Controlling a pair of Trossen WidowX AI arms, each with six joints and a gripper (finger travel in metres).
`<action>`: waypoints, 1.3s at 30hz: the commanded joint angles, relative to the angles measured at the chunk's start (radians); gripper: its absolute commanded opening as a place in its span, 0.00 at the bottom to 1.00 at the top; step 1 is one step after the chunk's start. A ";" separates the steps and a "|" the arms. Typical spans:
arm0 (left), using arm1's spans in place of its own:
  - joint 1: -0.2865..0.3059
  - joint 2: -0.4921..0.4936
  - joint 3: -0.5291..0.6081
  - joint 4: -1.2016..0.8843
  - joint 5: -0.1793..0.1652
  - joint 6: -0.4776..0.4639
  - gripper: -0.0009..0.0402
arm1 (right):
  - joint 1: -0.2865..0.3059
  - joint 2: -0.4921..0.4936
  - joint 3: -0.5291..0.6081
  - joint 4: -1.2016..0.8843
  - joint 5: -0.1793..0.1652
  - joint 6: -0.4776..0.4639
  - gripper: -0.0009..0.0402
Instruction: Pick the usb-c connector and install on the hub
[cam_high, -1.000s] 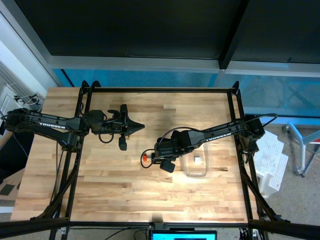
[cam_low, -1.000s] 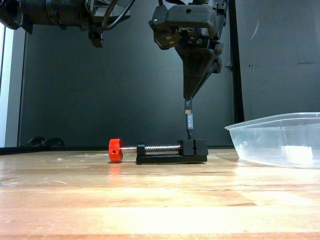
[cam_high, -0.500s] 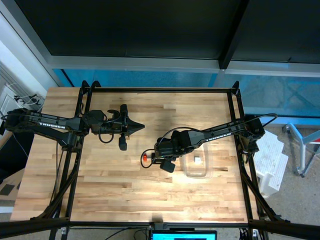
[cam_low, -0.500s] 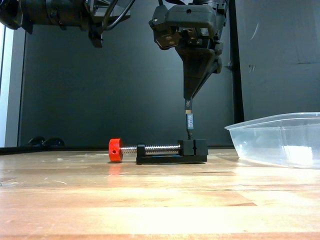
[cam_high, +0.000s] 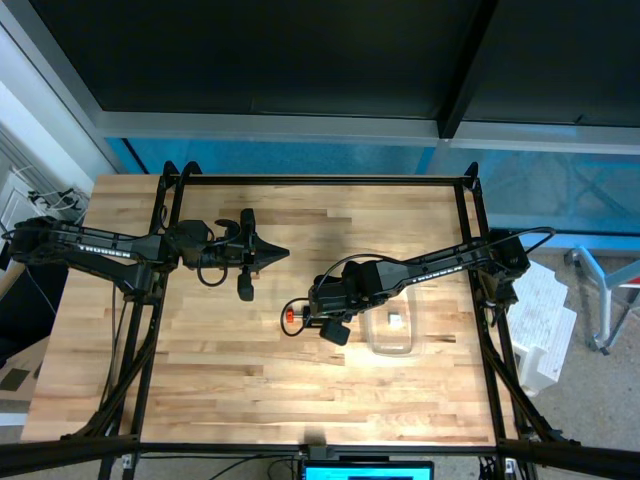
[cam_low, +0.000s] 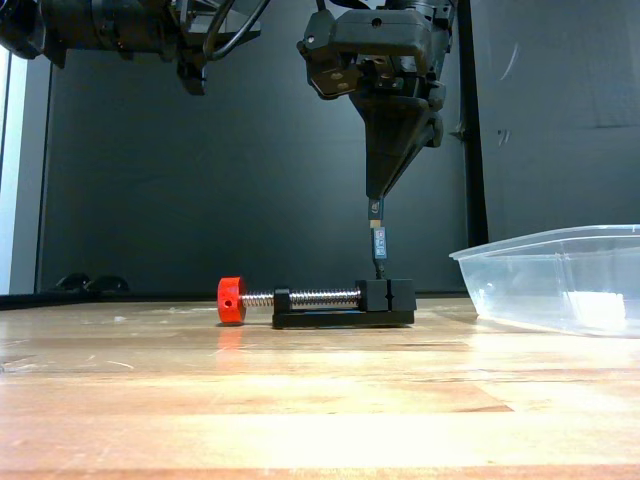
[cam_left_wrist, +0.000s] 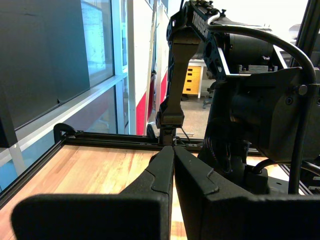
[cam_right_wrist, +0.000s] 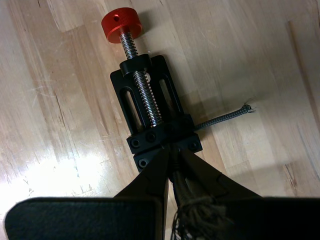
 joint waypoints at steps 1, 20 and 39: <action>0.000 0.000 0.000 0.000 0.000 0.000 0.02 | 0.000 0.001 0.000 0.003 0.000 0.000 0.02; 0.000 0.000 0.000 0.000 0.000 0.000 0.02 | 0.002 -0.013 0.012 0.001 0.000 -0.017 0.02; 0.000 0.000 0.000 0.000 0.000 0.000 0.02 | -0.001 -0.050 0.098 -0.106 -0.001 -0.130 0.02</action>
